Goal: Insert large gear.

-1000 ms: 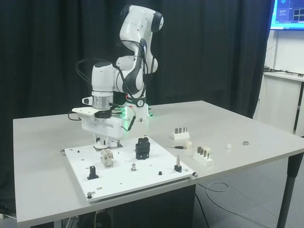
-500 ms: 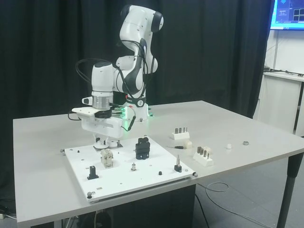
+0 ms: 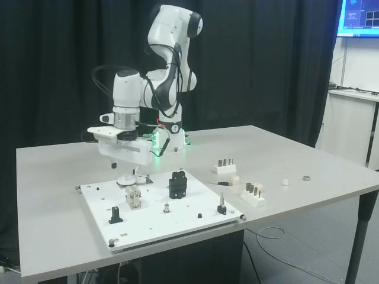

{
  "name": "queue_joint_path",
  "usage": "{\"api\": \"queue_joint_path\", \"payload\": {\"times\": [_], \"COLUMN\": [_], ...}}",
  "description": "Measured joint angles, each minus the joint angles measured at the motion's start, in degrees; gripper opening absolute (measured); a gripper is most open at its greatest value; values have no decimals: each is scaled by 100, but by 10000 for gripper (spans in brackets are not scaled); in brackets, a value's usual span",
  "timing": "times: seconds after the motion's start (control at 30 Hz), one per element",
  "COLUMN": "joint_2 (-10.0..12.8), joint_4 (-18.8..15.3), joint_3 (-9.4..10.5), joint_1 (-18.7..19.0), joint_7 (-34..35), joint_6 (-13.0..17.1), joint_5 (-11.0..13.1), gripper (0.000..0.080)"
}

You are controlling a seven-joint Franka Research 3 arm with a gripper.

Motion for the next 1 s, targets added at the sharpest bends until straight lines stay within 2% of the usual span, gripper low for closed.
{"api": "queue_joint_path", "payload": {"times": [0.33,0.77,1.0], "joint_2": [-277,-264,-240], "joint_4": [-4,-78,-136], "joint_3": [-240,-341,-345], "joint_1": [49,43,42], "joint_7": [160,160,160], "joint_6": [-414,-460,-319], "joint_5": [-454,-494,-494], "gripper": [796,800,800]}}
